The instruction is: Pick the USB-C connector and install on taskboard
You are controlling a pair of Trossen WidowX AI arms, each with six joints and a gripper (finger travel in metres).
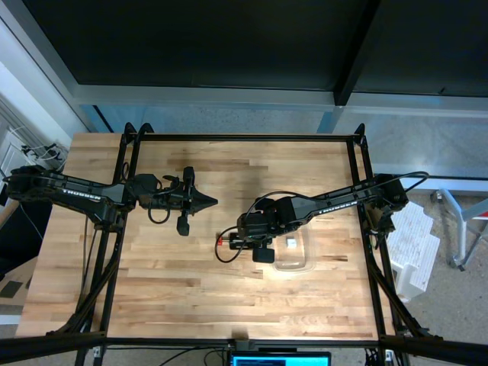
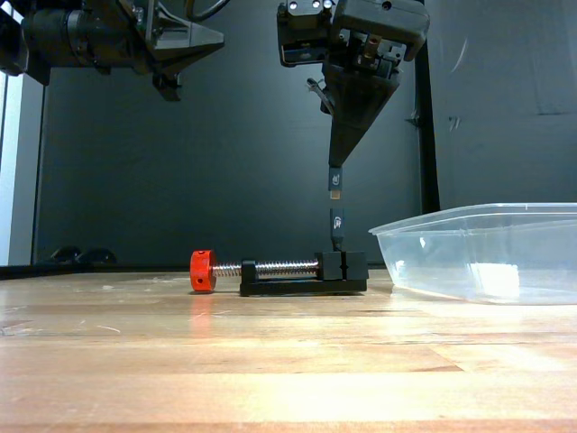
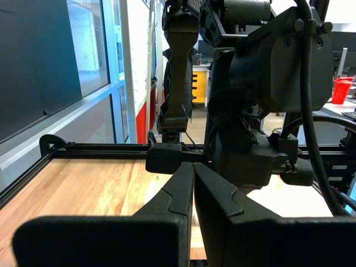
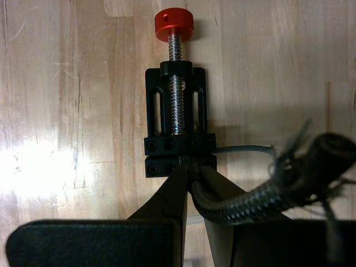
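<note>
The USB-C connector [image 2: 335, 181] only shows cleanly in the low view, upper middle of the frame. From the high view it's buried under the right arm. In the right wrist view a fat braided cable [image 4: 245, 207] crosses in front of the fingers, so the plug is just a dark smudge between them.

Its long axis is vertical, gold tip pointing straight down. It hangs in the air right above a similar dark upright piece [image 2: 337, 227] standing out of the taskboard [image 2: 306, 273] — there's a small gap, so they aren't touching. The taskboard lies flat on the table [image 2: 270, 361], with its long axis running left-right across the frame. Its red knob [image 2: 203, 271] is at the left end, and its block end sits just beside the clear tray [image 2: 487, 257] on the right.

The right gripper [image 2: 336, 159] points straight down, fingers nearly together, pinching the connector's upper end. The left gripper [image 3: 193, 186] is parked high in the upper left of the low view, well apart from the board — fingers pressed together, holding nothing.
</note>
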